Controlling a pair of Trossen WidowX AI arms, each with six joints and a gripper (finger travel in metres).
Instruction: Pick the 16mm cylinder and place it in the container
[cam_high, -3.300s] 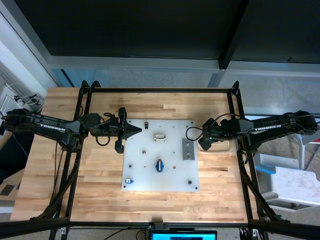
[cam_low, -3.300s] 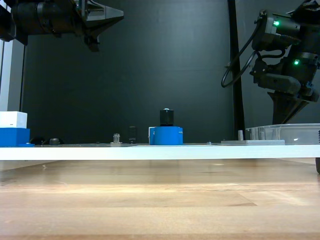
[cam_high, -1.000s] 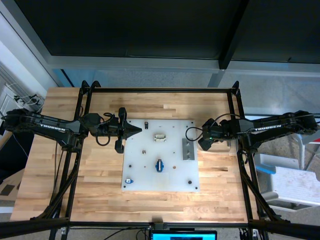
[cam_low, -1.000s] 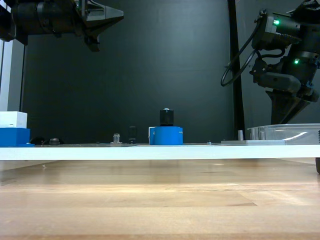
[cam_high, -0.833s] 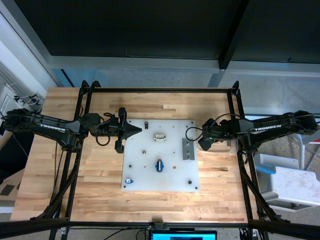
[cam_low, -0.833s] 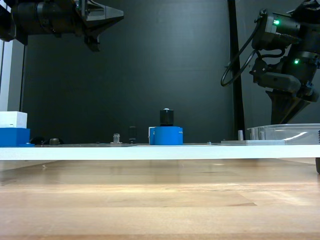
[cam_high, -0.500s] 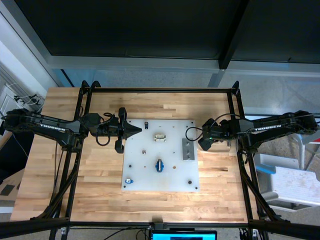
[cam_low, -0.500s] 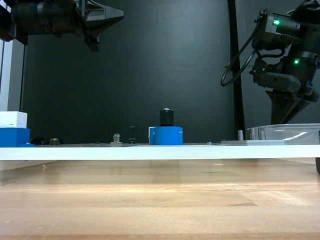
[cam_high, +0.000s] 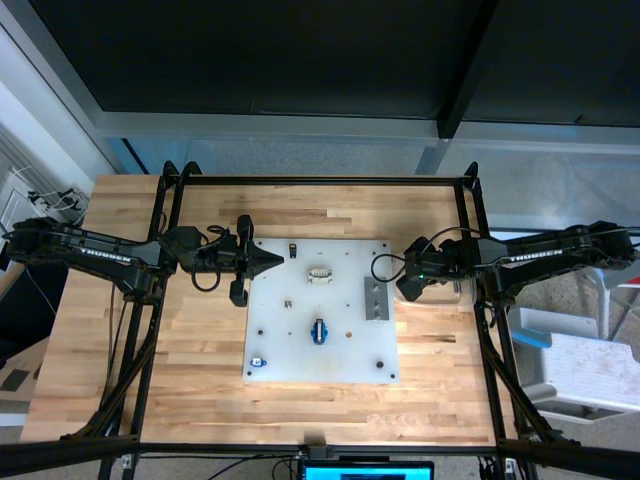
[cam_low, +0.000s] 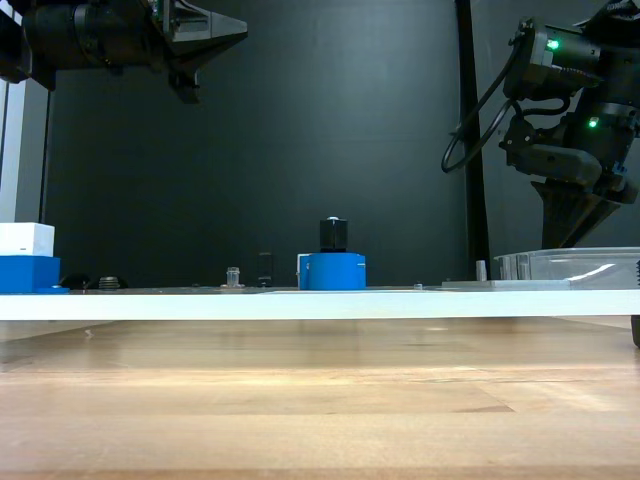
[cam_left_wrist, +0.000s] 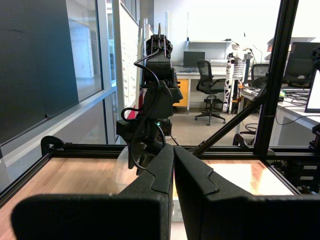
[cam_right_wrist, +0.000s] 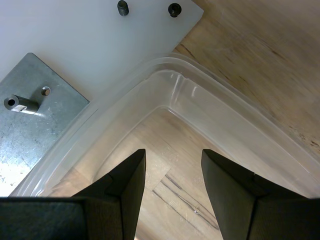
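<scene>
Two grippers show from above: the left gripper (cam_high: 277, 259) hangs over the left edge of the white board (cam_high: 340, 355), the right gripper (cam_high: 408, 290) at its right edge, and the 16mm cylinder (cam_high: 288, 302) stands on the board between them, touched by neither. From table height the right gripper points down over the container (cam_low: 575, 265). On the wrist views the left fingers (cam_left_wrist: 155, 175) are pressed together, and the right fingers (cam_right_wrist: 120, 185) are spread above the container, holding nothing.

Black left gripper (cam_high: 275, 259), black right gripper (cam_right_wrist: 172, 153); white task board (cam_high: 300, 345) carries grey metal block (cam_high: 375, 298), blue connector (cam_high: 318, 331); clear container (cam_right_wrist: 212, 102) beside it.
</scene>
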